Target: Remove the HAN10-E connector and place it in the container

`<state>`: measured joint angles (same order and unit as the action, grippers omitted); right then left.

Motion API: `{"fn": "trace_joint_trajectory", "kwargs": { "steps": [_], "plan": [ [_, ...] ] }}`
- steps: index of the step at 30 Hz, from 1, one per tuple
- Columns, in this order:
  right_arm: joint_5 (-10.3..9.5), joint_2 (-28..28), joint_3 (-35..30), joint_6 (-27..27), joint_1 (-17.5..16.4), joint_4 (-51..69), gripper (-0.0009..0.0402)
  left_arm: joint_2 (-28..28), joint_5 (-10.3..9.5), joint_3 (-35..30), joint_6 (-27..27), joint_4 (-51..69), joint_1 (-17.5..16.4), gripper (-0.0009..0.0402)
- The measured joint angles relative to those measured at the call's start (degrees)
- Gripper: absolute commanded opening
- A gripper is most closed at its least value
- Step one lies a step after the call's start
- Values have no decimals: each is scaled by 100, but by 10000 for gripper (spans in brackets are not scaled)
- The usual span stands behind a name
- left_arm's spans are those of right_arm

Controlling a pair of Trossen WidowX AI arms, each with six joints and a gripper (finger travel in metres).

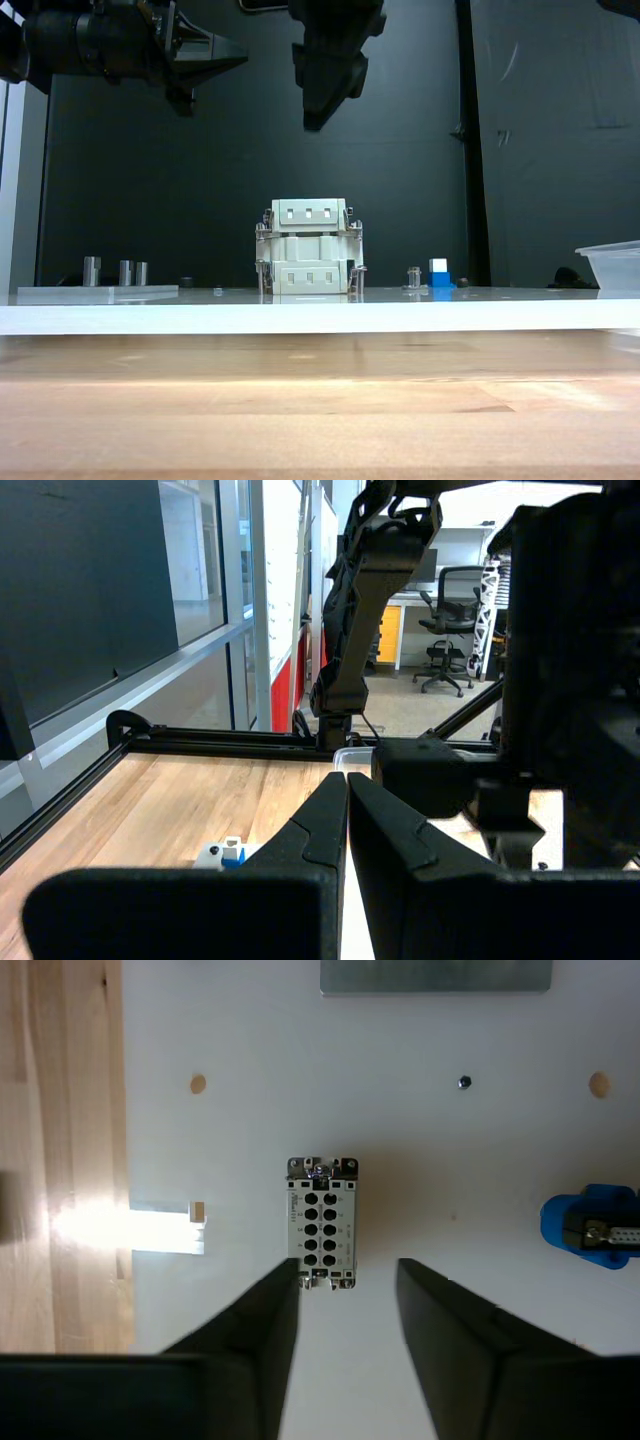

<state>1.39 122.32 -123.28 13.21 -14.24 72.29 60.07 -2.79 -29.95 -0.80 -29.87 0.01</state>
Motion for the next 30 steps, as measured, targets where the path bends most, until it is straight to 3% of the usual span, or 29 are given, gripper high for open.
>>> {"fn": "trace_joint_trajectory", "kwargs": {
  "steps": [11,30],
  "plan": [
    [4,216,52,146,-37,-118,254,0,0,2,-2,7,0,0],
    [4,616,138,131,-76,-328,254,2,0,2,0,0,0,0]
  ]
}}
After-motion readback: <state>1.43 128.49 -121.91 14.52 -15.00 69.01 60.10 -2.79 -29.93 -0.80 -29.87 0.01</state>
